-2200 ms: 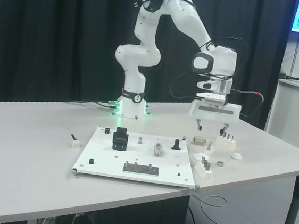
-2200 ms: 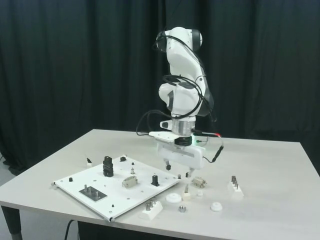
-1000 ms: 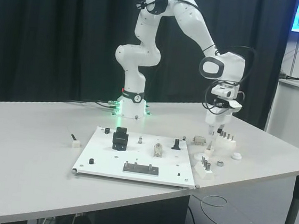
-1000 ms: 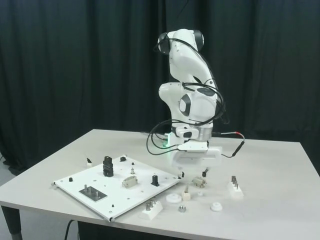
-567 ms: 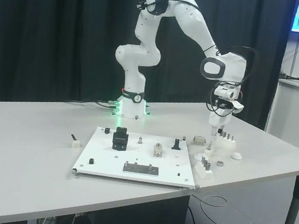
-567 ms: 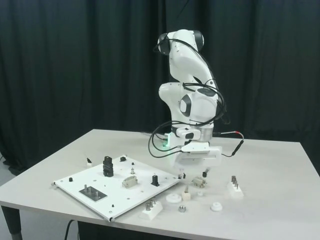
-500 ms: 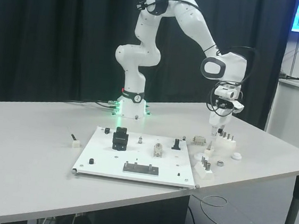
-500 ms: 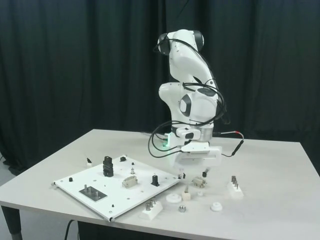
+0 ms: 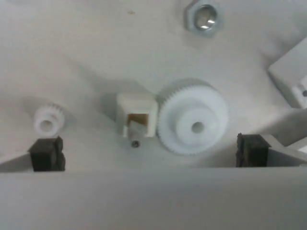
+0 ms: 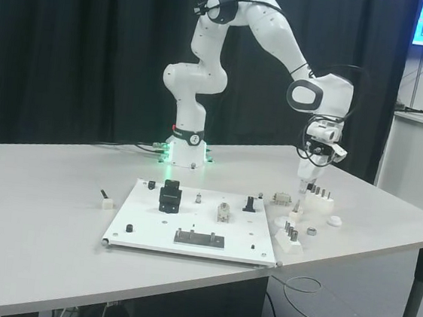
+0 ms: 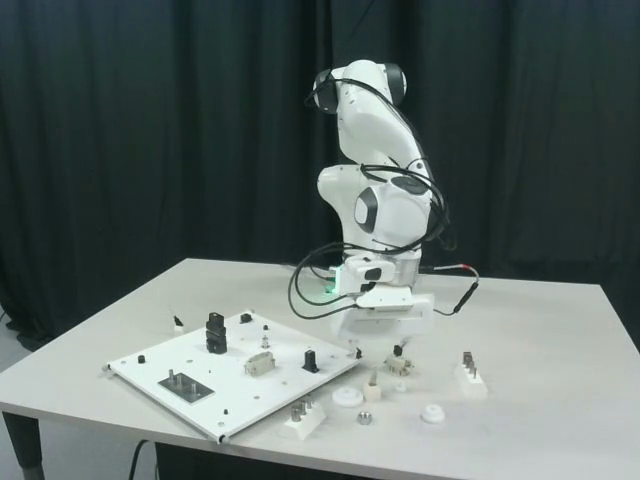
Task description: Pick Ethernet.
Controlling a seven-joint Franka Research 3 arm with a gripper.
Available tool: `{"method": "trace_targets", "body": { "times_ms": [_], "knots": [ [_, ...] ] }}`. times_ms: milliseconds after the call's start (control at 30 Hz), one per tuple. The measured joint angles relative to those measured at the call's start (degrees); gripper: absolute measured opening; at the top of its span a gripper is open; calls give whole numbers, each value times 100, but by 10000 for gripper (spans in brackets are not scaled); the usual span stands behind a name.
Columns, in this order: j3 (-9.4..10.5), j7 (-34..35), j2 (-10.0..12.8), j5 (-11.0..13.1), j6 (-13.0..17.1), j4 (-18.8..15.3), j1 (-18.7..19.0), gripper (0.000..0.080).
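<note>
Wrist view shows the Ethernet socket (image 9: 136, 116), a small white block with its open port facing the camera, lying on the grey worktop (image 9: 96, 52) and touching the toothed rim of a large white gear (image 9: 193, 123). The jaws of the gripper (image 9: 148, 152) are spread wide, the two black fingertips (image 9: 47, 154) standing well apart on either side of the socket and gear, gripping nothing. A small white gear (image 9: 46, 120) lies near one fingertip, and a metal nut (image 9: 203, 17) sits farther off.

The room views give what the wrist camera cannot: the white arm (image 10: 273, 36) reaches down over the loose parts beside the white board (image 10: 197, 225), the gripper just above the worktop.
</note>
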Motion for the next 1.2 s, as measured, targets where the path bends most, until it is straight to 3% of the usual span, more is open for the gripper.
{"method": "trace_targets", "body": {
  "times_ms": [633,1200],
  "knots": [
    [-48,-43,564,-3,-425,544,-88,800],
    [-97,1,773,30,-494,600,-87,800]
  ]
}}
